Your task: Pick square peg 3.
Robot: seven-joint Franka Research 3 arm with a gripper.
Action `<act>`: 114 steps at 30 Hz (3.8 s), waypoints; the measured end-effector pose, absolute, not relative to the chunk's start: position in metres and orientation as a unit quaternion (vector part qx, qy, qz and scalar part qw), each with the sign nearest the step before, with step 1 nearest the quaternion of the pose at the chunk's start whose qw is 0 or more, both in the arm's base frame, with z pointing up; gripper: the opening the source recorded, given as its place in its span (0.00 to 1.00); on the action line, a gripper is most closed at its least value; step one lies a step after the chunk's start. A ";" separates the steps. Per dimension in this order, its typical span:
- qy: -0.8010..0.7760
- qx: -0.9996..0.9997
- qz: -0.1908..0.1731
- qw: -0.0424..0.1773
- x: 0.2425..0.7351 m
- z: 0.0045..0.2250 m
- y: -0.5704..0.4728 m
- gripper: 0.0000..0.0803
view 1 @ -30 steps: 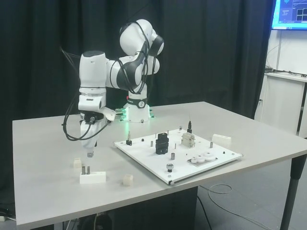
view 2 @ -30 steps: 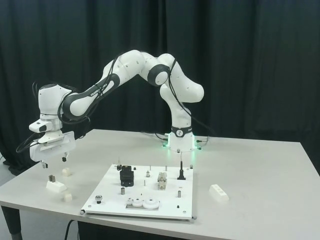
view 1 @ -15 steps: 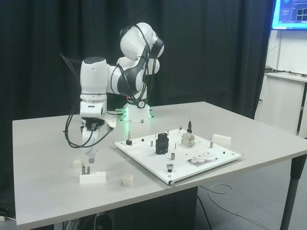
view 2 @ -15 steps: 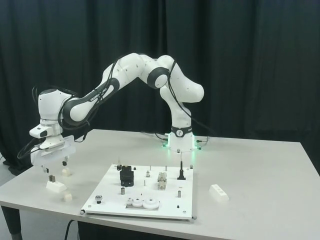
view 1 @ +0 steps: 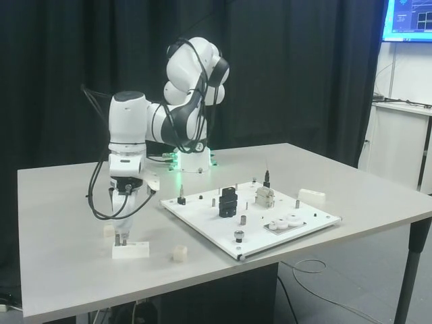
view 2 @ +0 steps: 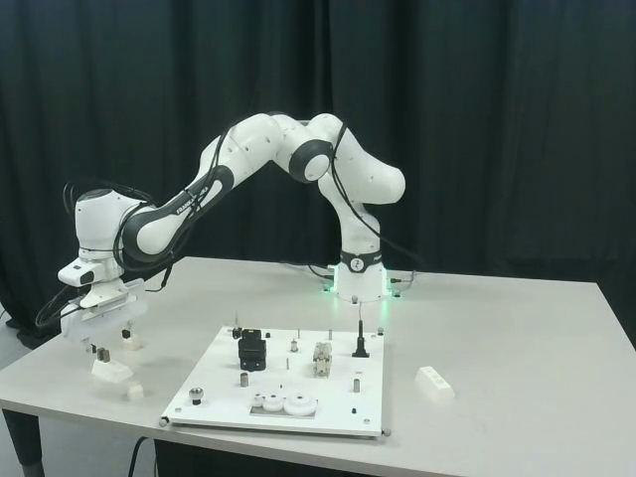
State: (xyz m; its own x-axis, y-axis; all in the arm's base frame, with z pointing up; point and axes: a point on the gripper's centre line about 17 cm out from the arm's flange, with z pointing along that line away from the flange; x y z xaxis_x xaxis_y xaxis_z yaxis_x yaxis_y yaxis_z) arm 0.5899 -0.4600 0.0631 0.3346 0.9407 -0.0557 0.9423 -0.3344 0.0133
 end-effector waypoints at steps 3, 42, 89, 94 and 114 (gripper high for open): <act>0.578 0.815 -0.017 0.021 0.589 0.061 -0.461 1.00; 0.591 0.807 -0.015 0.018 0.589 0.040 -0.464 1.00; 0.593 0.805 -0.011 0.027 0.593 0.045 -0.474 0.14; 0.593 0.804 -0.011 0.030 0.596 0.054 -0.476 0.14; 0.543 0.839 -0.015 0.024 0.603 0.101 -0.482 0.14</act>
